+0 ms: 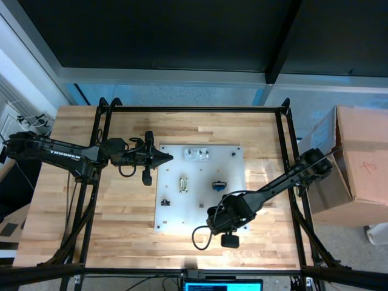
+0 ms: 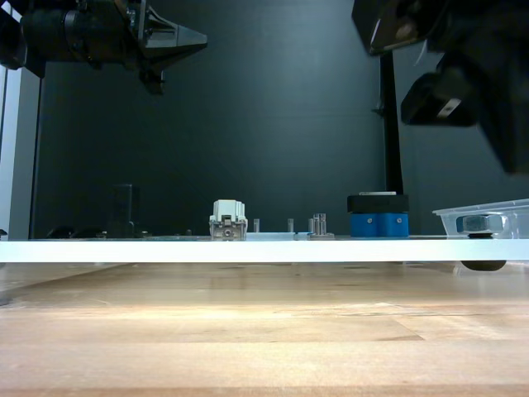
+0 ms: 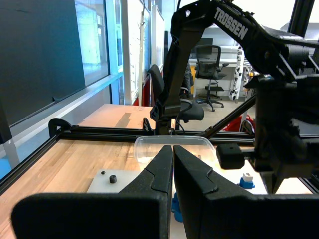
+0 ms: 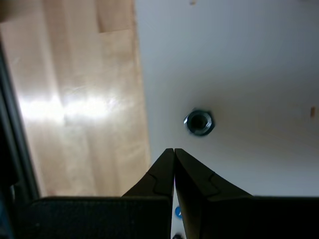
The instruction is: Unfasten the M12 nut and place it in the container
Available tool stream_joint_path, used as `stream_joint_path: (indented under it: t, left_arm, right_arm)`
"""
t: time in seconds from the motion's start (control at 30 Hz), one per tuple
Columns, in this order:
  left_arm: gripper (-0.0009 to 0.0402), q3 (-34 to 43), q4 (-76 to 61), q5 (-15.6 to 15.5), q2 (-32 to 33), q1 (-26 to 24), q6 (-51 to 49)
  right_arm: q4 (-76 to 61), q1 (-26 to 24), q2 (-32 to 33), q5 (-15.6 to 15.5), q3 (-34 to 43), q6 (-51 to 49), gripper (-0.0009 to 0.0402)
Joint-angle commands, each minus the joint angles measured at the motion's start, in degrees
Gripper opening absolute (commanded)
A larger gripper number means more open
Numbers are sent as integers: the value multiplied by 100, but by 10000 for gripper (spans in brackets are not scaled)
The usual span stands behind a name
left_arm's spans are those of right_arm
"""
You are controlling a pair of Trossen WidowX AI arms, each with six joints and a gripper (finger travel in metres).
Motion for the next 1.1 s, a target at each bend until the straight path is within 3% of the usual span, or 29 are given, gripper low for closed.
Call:
stream_joint_path:
  t: [0.03,0.93,1.0,1.1]
  left_arm:
    - [0,0,0,0,0,0,0]
    - [0,0,0,0,0,0,0]
    - [0,0,0,0,0,2,0]
    - [0,0,2,0,0,0,0]
  right_arm:
    - [92,20,160,37,0,-13,0]
    - [184,17,321,264,-85,-57,0]
    - [101,17,304,472,-85,-50,0]
    - [-350,20,214,1567,-59,555,0]
